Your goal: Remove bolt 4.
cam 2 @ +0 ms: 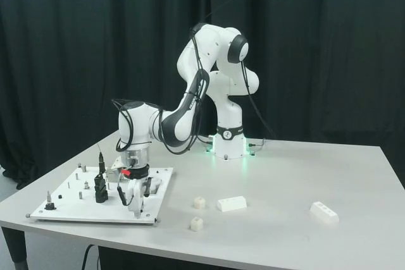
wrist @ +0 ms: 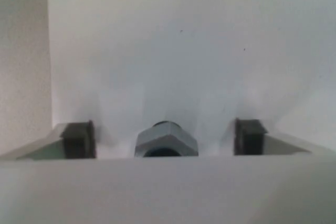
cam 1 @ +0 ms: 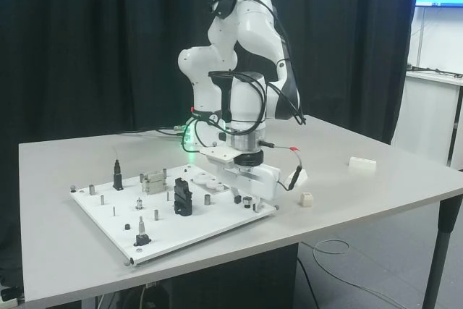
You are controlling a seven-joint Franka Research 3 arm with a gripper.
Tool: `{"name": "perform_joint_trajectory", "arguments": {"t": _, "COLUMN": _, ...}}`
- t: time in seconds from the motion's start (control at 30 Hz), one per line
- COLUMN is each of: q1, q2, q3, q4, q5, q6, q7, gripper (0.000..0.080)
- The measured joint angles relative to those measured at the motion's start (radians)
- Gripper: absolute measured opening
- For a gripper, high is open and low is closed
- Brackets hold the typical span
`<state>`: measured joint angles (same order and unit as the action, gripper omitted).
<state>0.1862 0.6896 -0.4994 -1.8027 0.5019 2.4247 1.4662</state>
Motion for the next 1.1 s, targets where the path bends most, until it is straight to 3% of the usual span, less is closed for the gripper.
{"name": "perform_joint_trajectory", "arguments": {"t": 0.1, "q1": 0.0, "q2": 0.0, "q3": 0.0, "q4": 0.001, "q5": 0.0, "q6": 0.0, "q7": -0.001, "gripper": 0.0708}}
{"name": "perform_joint_trajectory", "arguments": {"t": 0.13, "q1": 0.0, "q2": 0.0, "q3": 0.0, "q4": 0.002, "q5": 0.0, "q6": 0.0, "q7": -0.001, "gripper": 0.0528}}
{"name": "perform_joint_trajectory", "arguments": {"t": 0.43, "q1": -0.005, "q2": -0.001, "q3": 0.001, "q4": 0.008, "q5": -0.002, "q6": -0.017, "q7": -0.001, "gripper": 0.0528}}
{"name": "perform_joint_trajectory", "arguments": {"t": 0.47, "q1": -0.006, "q2": -0.001, "q3": 0.001, "q4": 0.009, "q5": -0.002, "q6": -0.017, "q7": -0.001, "gripper": 0.0232}}
{"name": "perform_joint_trajectory", "arguments": {"t": 0.77, "q1": -0.011, "q2": -0.001, "q3": 0.005, "q4": 0.01, "q5": -0.002, "q6": -0.018, "q7": -0.011, "gripper": 0.0233}}
{"name": "perform_joint_trajectory", "arguments": {"t": 1.1, "q1": -0.011, "q2": -0.001, "q3": 0.007, "q4": 0.011, "q5": -0.005, "q6": -0.017, "q7": -0.212, "gripper": 0.0233}}
